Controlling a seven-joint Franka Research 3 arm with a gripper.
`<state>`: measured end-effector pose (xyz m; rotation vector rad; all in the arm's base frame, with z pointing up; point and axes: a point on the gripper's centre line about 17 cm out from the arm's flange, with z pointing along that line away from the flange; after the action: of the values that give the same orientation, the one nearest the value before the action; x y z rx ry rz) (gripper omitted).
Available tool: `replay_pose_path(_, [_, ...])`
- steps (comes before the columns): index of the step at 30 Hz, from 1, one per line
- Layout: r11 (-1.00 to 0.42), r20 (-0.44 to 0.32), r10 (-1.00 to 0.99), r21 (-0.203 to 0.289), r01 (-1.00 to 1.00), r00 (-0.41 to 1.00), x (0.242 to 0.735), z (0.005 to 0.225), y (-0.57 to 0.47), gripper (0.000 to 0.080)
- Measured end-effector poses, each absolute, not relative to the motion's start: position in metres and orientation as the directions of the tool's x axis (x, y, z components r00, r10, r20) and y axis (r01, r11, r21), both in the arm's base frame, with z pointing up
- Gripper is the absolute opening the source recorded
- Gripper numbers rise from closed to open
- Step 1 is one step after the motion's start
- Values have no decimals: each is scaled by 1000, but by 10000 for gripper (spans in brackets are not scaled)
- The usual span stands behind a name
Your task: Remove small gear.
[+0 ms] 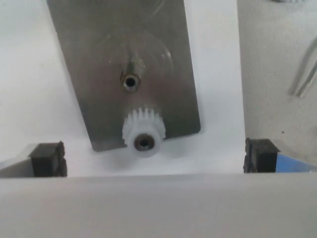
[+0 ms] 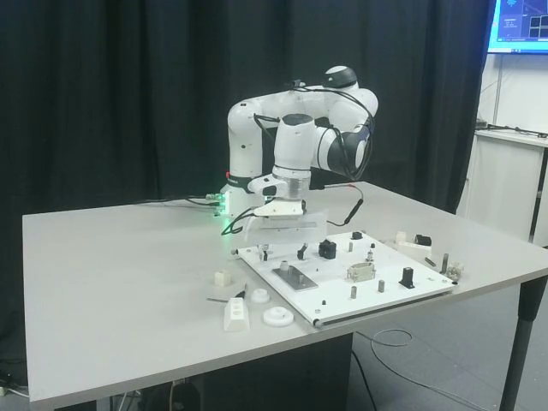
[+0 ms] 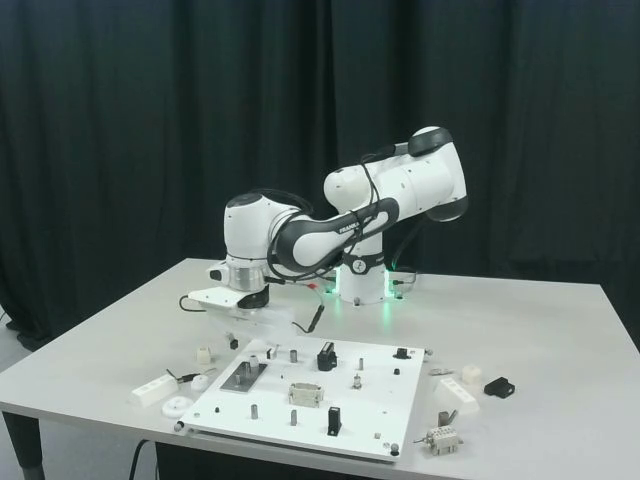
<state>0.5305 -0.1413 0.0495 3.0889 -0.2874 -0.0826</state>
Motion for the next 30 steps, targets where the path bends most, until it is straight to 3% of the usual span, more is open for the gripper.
replay_pose_path(30, [-980,-5,-191,62,-190,982,531,41,-140,800])
